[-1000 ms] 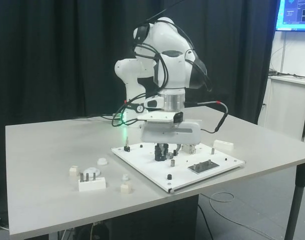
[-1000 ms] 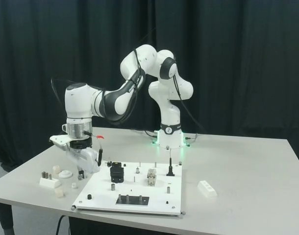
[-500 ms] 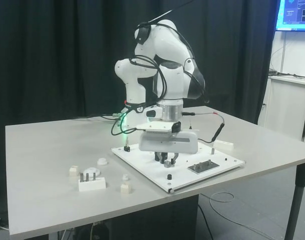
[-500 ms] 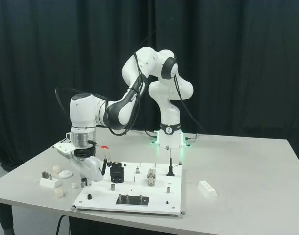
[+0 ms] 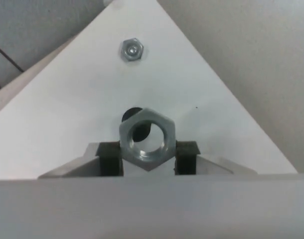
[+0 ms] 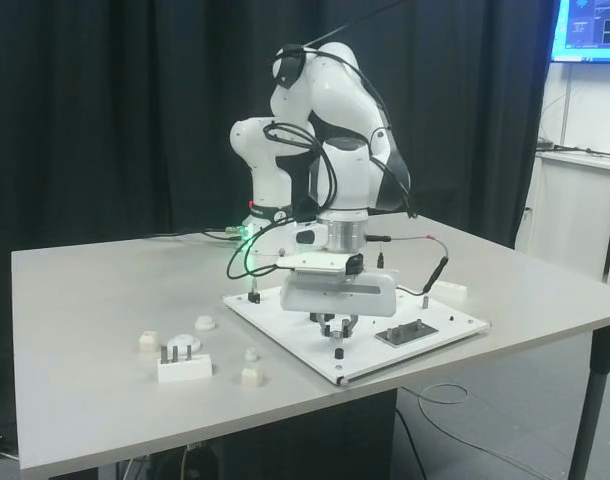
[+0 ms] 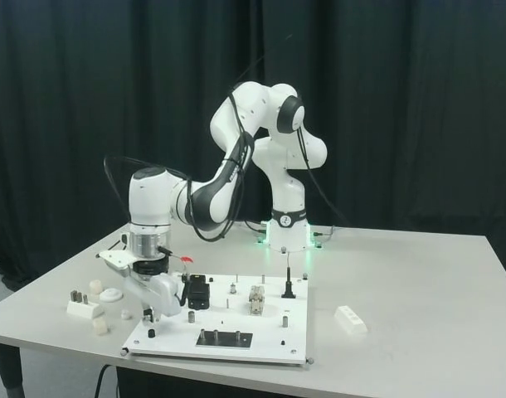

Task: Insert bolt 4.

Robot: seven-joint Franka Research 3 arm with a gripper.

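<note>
A grey hexagonal nut is clamped between the two black fingers of the hand, with its threaded hole facing the wrist camera; no bolt is seen in the hand, the held part being a nut. A dark round hole in the white board is partly covered by the nut, so the nut is held just above it. A smaller hexagonal fastener is seated in the board nearer the board's corner, apart from the held nut. In the room views the white arm is bent low over the white board, which lies on the grey worktop, and the hand is lowered close over the board near the board's front corner. A black plate with upright pins is mounted on the board beside the hand. Off the board, toward the worktop's front edge, a small white block with two dark pins is set, with a few small white pieces around it. In the second room view a small white block lies on the worktop apart from the board, and a black upright post stands on the board's far side. A green light glows at the arm's base.
</note>
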